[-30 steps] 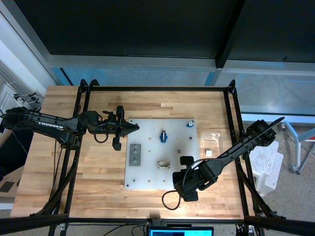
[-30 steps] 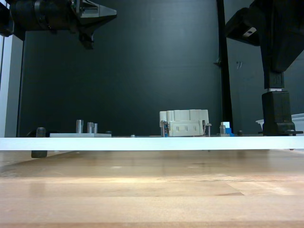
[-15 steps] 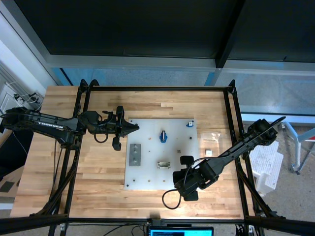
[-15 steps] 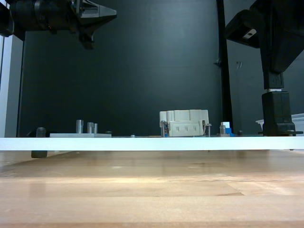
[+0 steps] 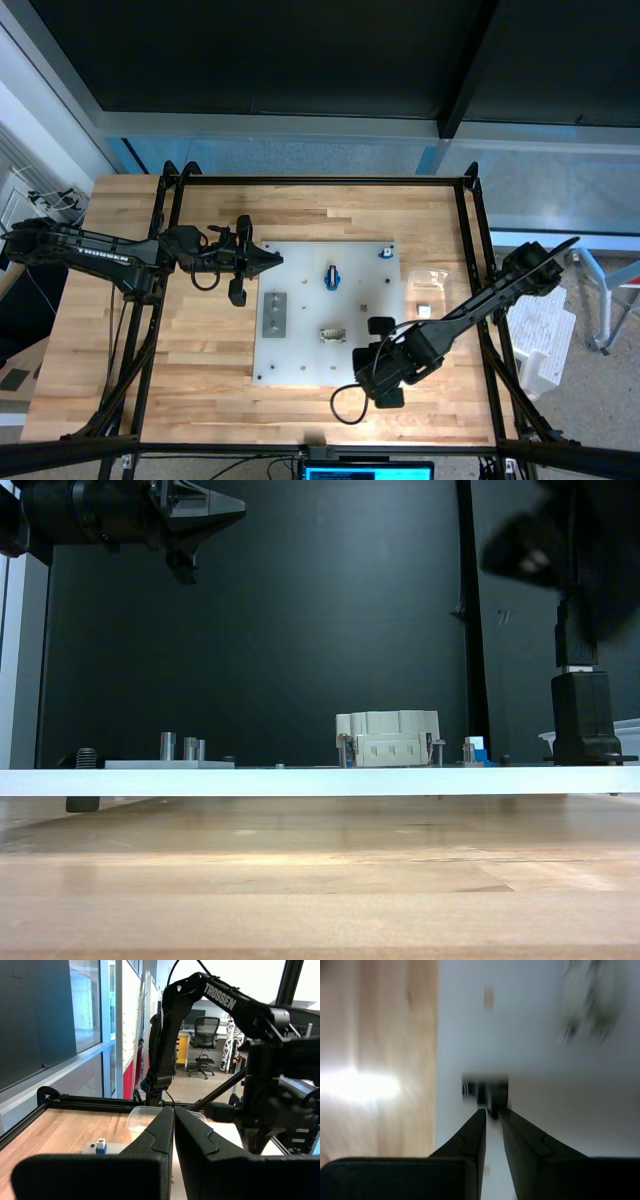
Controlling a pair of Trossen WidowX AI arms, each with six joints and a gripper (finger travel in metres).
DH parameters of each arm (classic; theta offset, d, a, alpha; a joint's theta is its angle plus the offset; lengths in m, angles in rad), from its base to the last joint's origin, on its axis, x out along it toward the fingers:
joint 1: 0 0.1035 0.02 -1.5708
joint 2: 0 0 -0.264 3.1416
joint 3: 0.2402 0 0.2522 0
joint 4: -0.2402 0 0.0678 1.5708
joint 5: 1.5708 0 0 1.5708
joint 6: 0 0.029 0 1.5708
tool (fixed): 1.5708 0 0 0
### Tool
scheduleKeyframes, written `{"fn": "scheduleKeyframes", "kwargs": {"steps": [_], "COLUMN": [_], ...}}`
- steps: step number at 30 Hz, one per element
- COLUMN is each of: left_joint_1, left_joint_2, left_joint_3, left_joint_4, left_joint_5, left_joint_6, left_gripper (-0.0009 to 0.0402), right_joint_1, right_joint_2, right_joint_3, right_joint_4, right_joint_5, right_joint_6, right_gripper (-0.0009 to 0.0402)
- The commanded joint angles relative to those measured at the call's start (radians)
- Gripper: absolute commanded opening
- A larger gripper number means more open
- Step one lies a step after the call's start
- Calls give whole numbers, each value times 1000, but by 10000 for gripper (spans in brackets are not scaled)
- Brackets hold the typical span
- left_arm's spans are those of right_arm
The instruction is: Pick the USB connector and install on taskboard
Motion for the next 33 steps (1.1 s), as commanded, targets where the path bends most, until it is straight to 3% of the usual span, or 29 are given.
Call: {"fn": "scheduleKeyframes", "kwargs": {"steps": [1,15,22,33], "left_joint_1": [0,0,0,0], "left_joint_2": [0,0,0,0], "left_joint_3": [0,0,0,0], "left_joint_4": [0,0,0,0], "left_joint_5": [0,0,0,0], "left_joint_6": [0,0,0,0], "left_gripper": [0,0,0,0], "right_joint_1": [0,3,3,3], "right_joint_2": [-12,-88,-164,-175], "right_joint_3": [11,11,11,10], "right_joint_4": [25,0,0,-6], "right_joint_5": [19,30,27,26], "right_joint_6": [5,3,0,-3], "right_gripper": [75,165,173,173]}}
